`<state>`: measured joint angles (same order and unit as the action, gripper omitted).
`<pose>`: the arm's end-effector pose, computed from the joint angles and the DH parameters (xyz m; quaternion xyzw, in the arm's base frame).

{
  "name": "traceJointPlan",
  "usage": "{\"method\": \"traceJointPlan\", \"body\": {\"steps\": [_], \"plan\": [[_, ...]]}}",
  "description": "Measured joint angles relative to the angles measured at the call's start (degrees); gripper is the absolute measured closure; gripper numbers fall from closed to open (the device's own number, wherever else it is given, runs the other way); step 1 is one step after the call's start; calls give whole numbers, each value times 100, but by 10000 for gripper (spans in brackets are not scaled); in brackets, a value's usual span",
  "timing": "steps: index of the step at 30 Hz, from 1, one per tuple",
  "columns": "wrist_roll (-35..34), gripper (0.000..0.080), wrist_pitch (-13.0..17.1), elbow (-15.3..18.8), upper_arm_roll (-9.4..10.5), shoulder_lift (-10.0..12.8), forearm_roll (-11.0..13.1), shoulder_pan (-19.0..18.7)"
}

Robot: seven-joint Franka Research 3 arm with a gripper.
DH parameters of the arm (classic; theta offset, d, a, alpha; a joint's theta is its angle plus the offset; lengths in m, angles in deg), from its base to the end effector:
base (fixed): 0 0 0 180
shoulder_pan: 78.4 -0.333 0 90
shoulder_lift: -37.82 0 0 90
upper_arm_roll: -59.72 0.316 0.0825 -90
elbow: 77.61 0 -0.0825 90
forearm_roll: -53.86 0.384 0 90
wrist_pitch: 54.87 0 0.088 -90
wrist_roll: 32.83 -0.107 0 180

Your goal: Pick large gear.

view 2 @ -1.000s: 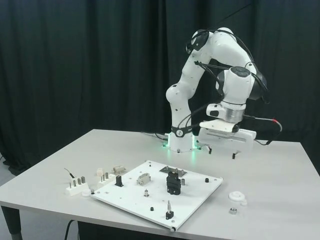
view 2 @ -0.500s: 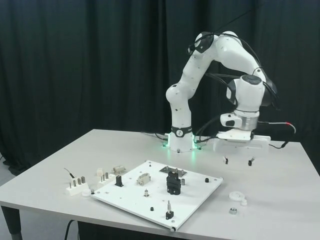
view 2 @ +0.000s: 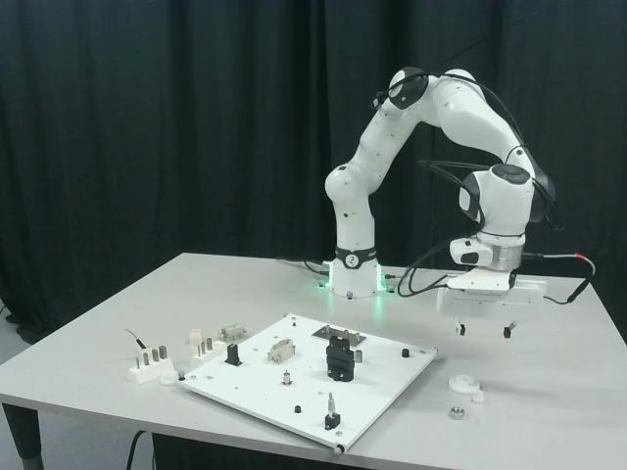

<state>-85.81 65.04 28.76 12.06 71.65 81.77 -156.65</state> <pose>0.5026 0.3637 0.2773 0.9520 -0.3001 -0.0349 0.0495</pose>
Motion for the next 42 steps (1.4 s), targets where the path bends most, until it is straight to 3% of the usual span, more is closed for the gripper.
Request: {"method": "traceJointPlan", "body": {"steps": [23,42], "plan": [[-131,3,362,31,54,629,853,96],[3,3,362,109,55,800,1467,404]]}}
